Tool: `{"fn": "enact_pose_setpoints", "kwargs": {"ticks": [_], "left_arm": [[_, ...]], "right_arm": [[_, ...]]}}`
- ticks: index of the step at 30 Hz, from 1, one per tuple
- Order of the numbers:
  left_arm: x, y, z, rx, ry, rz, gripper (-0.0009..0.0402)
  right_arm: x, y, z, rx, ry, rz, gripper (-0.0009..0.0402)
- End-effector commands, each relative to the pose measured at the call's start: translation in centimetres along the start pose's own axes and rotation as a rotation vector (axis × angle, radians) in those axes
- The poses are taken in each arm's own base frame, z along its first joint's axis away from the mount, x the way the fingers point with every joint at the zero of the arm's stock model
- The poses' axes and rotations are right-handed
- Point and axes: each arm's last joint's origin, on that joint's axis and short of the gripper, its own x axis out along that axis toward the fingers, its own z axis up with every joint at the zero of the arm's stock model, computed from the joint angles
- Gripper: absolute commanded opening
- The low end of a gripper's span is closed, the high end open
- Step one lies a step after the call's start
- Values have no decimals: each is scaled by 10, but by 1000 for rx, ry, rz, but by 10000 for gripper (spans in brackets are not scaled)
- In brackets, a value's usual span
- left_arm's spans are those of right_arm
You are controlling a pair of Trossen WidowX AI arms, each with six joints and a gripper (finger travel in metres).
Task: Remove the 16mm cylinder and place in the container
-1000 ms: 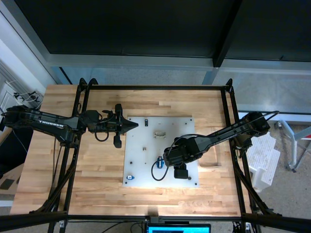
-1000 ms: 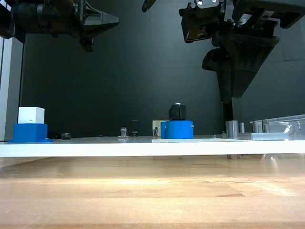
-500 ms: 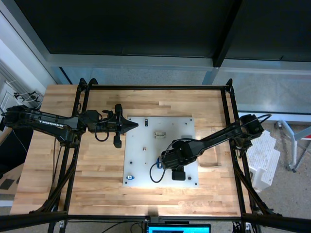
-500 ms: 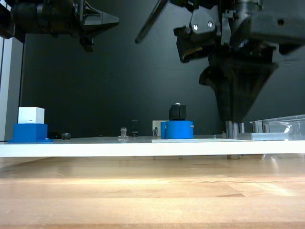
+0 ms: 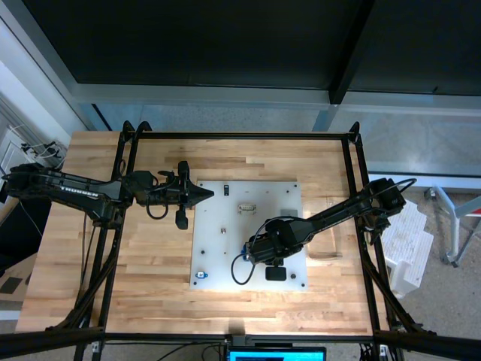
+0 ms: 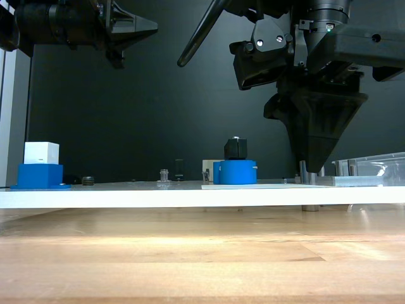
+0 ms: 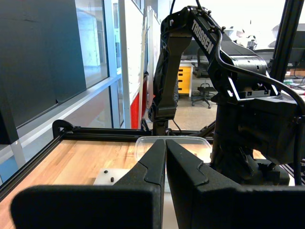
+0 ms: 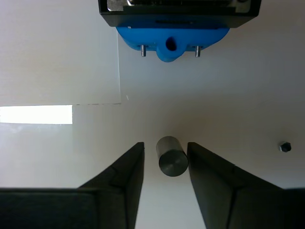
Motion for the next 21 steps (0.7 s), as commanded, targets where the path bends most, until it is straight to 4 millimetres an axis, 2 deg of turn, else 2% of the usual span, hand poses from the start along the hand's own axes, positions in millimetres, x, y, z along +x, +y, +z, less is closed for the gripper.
{"fn": "enact_pose_setpoints", "kwargs": {"ticks": [1, 11, 21], "left_arm": [[0, 0, 0, 0, -1, 0, 0], [0, 0, 0, 0, -1, 0, 0], [0, 0, 0, 0, 0, 0, 0]], "right_arm": [[0, 0, 0, 1, 3, -1, 79], [-6, -1, -1, 2, -10, 5, 18], [-42, -7, -6, 10, -85, 32, 11]]}}
